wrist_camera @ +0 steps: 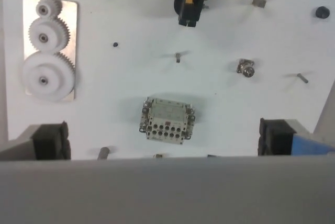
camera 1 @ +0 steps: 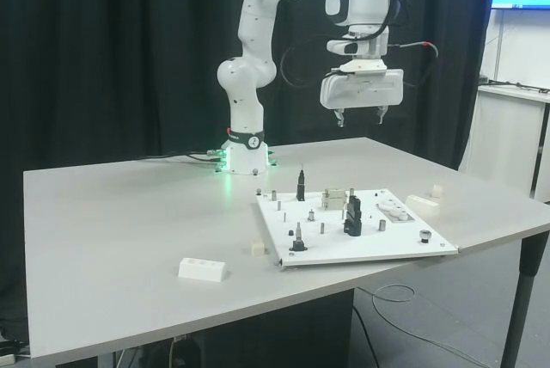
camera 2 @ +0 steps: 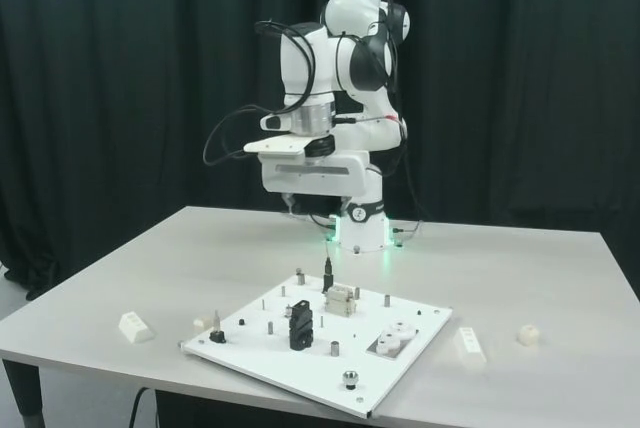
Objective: Remove D-SUB.
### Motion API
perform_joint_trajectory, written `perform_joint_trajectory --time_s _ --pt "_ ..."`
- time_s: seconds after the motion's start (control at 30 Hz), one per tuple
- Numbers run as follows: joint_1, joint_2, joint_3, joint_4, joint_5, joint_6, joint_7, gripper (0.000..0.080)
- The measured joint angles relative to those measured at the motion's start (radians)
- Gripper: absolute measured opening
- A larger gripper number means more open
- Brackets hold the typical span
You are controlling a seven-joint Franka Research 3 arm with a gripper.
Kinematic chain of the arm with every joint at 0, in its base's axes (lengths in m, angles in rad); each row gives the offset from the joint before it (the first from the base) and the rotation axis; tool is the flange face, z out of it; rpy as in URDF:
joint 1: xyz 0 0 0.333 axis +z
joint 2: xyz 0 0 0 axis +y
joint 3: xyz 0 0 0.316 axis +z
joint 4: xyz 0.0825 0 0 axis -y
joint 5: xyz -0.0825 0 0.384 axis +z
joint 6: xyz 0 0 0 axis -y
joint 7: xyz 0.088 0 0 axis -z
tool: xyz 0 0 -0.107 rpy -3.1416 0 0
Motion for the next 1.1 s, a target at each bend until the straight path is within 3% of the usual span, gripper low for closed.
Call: perform_joint_trajectory --time_s 1.1 --pt "-0.007 0.013 0.002 0.000 0.000 0.060 0.000 0.0800"
